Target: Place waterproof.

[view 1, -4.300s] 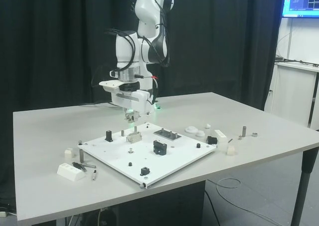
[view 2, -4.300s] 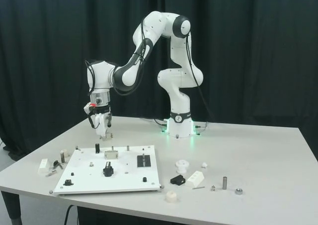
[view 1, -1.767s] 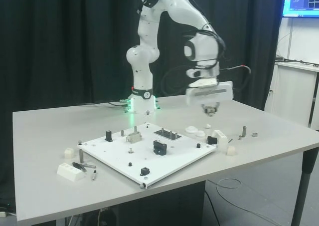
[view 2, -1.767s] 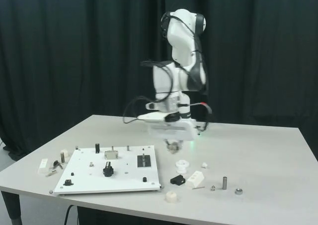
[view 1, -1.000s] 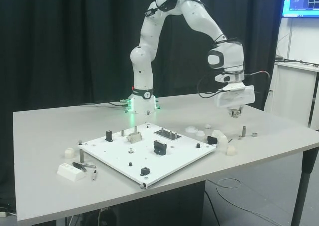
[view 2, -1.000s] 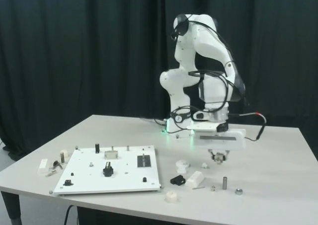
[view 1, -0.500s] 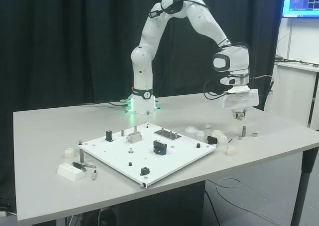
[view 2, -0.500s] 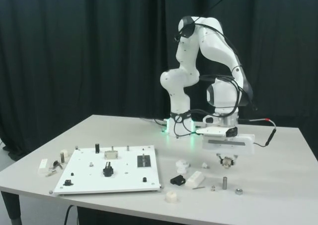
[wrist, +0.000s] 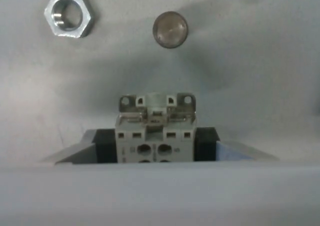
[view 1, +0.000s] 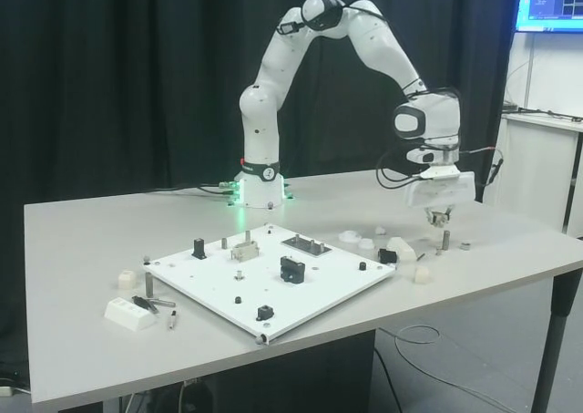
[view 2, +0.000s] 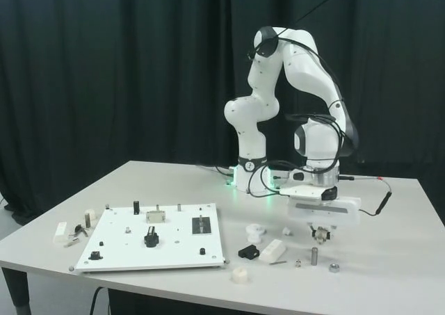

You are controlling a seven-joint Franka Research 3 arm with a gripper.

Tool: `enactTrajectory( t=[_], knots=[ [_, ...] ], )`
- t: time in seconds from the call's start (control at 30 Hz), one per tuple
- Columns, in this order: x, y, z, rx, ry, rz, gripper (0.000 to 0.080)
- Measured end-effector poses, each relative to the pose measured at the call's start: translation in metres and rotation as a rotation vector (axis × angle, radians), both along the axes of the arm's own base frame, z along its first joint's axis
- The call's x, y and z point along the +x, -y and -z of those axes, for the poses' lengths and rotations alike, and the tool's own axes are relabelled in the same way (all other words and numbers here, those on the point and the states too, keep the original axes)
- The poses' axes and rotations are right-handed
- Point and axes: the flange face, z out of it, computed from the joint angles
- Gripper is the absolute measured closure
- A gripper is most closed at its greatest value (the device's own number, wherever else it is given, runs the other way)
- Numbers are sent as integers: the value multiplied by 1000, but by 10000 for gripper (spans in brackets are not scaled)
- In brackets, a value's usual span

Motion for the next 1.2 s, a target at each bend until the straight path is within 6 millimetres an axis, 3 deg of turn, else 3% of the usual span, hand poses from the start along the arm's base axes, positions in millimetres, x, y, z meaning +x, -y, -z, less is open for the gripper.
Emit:
enactTrajectory(
  t=[0.67, 0.77, 0.8, 0.93, 0.97, 1.2],
  knots=[
    [4, -18, 27, -21, -16, 48, 489],
    [4, -20, 27, -22, -22, 47, 456],
    [4, -20, 27, -23, -26, 46, 243],
    [5, -22, 25, -26, -42, 44, 243],
    [5, -23, 23, -26, -47, 44, 48],
    [8, -27, 7, -23, -84, 43, 48]
  ],
)
